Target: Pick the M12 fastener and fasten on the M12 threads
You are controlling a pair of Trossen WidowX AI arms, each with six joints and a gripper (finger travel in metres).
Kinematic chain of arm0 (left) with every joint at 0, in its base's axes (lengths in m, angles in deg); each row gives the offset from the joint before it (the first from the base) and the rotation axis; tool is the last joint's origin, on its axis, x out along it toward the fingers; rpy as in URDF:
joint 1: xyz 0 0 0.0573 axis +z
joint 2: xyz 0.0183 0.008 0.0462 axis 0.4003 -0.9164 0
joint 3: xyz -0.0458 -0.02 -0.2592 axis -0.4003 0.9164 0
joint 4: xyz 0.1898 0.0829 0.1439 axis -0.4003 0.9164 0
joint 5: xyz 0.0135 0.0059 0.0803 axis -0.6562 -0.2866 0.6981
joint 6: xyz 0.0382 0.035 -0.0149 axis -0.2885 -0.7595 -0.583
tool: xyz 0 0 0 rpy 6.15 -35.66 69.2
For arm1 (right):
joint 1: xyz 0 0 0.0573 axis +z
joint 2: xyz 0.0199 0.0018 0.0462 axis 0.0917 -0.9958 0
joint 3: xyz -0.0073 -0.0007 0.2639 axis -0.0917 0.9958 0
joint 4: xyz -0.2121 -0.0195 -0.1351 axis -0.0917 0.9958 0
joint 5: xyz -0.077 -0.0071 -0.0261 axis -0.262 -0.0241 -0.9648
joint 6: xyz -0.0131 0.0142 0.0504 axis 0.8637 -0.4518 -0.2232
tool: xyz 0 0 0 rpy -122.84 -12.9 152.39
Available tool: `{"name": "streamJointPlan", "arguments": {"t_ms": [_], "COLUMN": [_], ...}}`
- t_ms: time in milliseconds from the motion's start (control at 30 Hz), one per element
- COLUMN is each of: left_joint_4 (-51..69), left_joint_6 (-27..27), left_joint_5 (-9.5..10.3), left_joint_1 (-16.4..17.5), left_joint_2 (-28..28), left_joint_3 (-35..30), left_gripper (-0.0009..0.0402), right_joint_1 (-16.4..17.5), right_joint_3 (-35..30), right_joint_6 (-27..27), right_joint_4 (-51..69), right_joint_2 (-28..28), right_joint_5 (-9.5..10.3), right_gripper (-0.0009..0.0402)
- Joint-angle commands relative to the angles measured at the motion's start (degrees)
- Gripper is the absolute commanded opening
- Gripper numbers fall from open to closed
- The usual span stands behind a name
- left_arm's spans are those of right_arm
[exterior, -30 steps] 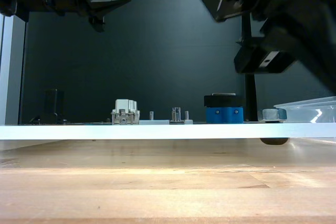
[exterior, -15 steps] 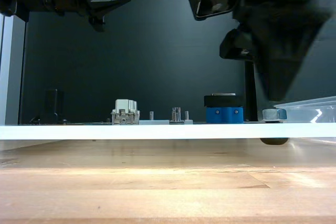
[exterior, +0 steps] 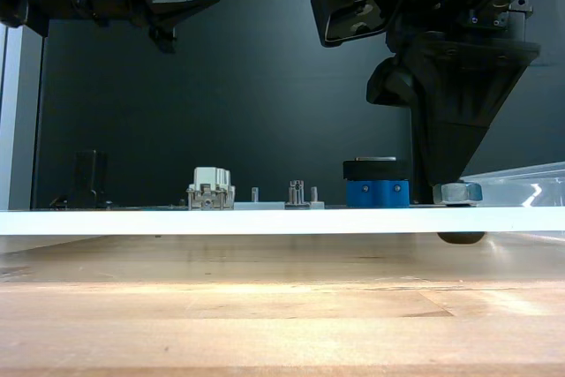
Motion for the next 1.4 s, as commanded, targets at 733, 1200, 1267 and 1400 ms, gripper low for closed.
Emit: {"name": "streamJointPlan", "arguments": {"t_ms": [733,1200,1267,1400], "left_joint_4": [0.0,0.0,0.0,0.0], "left_joint_6": [0.0,0.0,0.0,0.0], "left_joint_5": [-0.02,-0.02,0.00,0.00], "left_joint_1": [0.0,0.0,0.0,0.0], "left_joint_2": [0.0,0.0,0.0,0.0], "left_joint_3": [0.0,0.0,0.0,0.0], "left_gripper": [0.0000,0.0000,0.0000,0.0000], "right_joint_1": [0.0,0.0,0.0,0.0], "right_joint_3": [0.9,0.9,0.9,1.0], "right_joint_6": [4.5,0.0,-0.2,-1.2], "right_joint_4": [-1.8,-0.9,-0.9,-1.4], "right_joint_2": [0.9,2.0,1.8,1.1], "right_joint_5": [23.12,4.11,2.47,2.34], "right_gripper": [0.0000,0.0000,0.0000,0.0000]}}
